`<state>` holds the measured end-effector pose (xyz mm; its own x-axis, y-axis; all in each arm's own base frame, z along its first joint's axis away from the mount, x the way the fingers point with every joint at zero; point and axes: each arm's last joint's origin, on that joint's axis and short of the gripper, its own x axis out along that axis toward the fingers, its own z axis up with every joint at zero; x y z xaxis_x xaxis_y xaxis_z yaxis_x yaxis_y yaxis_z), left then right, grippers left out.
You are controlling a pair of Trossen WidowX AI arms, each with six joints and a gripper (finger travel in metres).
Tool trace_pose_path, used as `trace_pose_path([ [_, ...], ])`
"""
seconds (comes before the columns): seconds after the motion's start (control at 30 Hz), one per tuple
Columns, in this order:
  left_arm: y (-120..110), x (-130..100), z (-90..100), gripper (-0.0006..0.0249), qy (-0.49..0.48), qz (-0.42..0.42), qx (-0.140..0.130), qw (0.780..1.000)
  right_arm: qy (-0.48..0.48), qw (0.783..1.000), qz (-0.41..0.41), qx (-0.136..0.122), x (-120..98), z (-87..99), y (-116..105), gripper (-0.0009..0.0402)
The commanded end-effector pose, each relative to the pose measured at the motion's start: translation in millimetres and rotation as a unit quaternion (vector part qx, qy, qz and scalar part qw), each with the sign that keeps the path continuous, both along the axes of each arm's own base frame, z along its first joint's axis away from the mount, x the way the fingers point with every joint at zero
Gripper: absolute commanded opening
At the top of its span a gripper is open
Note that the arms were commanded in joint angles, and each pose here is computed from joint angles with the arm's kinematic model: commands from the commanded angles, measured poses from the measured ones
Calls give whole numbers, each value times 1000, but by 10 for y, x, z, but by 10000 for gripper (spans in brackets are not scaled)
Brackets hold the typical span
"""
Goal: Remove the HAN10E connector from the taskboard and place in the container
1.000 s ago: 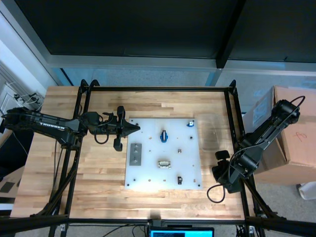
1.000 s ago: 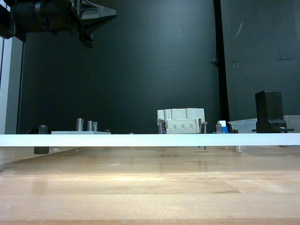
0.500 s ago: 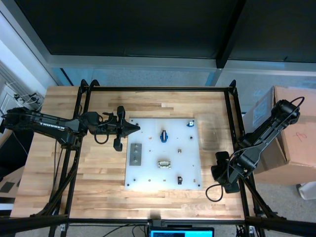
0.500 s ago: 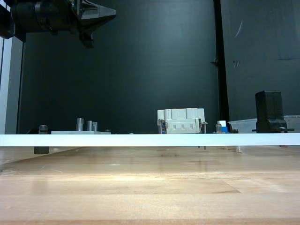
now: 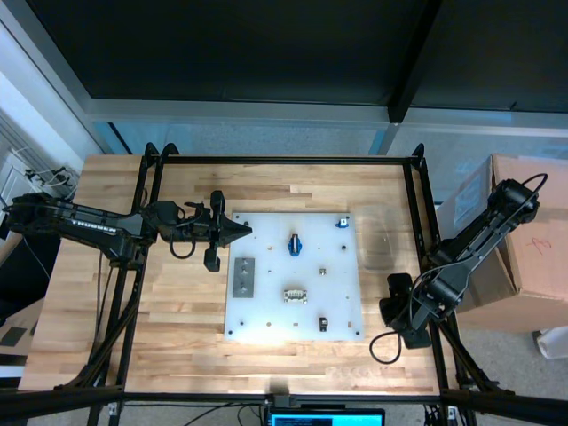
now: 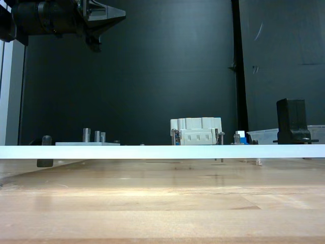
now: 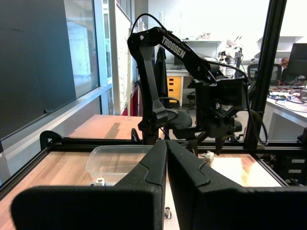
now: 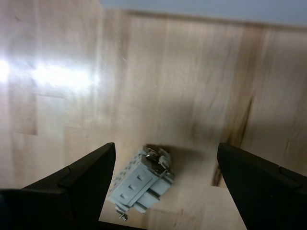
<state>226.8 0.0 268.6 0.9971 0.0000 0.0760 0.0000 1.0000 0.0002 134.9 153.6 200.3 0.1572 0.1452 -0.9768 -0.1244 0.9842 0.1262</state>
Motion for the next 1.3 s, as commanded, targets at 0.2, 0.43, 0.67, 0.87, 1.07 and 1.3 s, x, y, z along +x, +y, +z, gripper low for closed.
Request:
trace_pose_path([
  [0.2, 1, 0, 0, 0, 0, 0, 0, 1000, 6, 999, -33, 22, 20, 95, 40, 298],
  [0.43, 0, 0, 0, 0, 0, 0, 0, 1000, 48, 983, -172, 36, -5, 277, 62, 298],
  [0.67, 1, 0, 0, 0, 0, 0, 0, 1000, 64, 947, -304, 76, 28, 526, 112, 298],
  [0.87, 0, 0, 0, 0, 0, 0, 0, 1000, 75, 937, -334, 69, -7, 604, 114, 298],
  [1.07, 0, 0, 0, 0, 0, 0, 0, 1000, 77, 936, -336, 66, -7, 587, 124, 298],
  [1.3, 1, 1, 0, 0, 0, 0, 0, 1000, 80, 941, -325, 47, -69, 496, 150, 298],
])
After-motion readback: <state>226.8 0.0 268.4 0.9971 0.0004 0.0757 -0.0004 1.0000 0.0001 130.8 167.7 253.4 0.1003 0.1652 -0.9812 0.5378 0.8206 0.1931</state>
